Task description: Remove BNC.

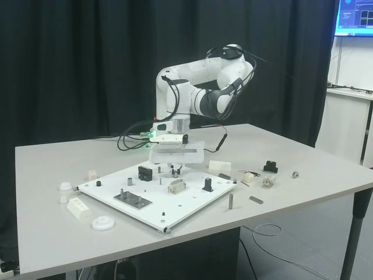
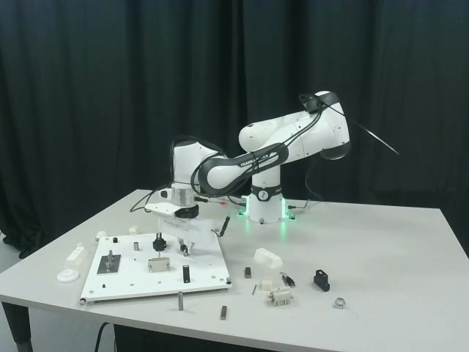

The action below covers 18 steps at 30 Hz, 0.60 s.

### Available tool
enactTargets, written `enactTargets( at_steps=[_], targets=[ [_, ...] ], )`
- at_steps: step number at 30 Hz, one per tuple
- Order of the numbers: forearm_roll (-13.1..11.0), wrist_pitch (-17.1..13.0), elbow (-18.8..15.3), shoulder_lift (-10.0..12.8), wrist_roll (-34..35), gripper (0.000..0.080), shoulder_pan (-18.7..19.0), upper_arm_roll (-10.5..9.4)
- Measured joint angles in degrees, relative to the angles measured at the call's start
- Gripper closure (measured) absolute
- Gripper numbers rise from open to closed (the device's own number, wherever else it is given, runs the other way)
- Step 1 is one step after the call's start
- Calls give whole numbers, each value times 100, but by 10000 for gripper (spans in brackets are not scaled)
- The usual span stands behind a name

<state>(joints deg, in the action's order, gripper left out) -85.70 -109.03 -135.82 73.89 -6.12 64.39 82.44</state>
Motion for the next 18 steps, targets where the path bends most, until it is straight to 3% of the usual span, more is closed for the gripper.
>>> enactTargets(
  at_steps=[18],
  targets=[
    [2, 3, -4, 0, -1680, 681, 7, 2]
  ],
)
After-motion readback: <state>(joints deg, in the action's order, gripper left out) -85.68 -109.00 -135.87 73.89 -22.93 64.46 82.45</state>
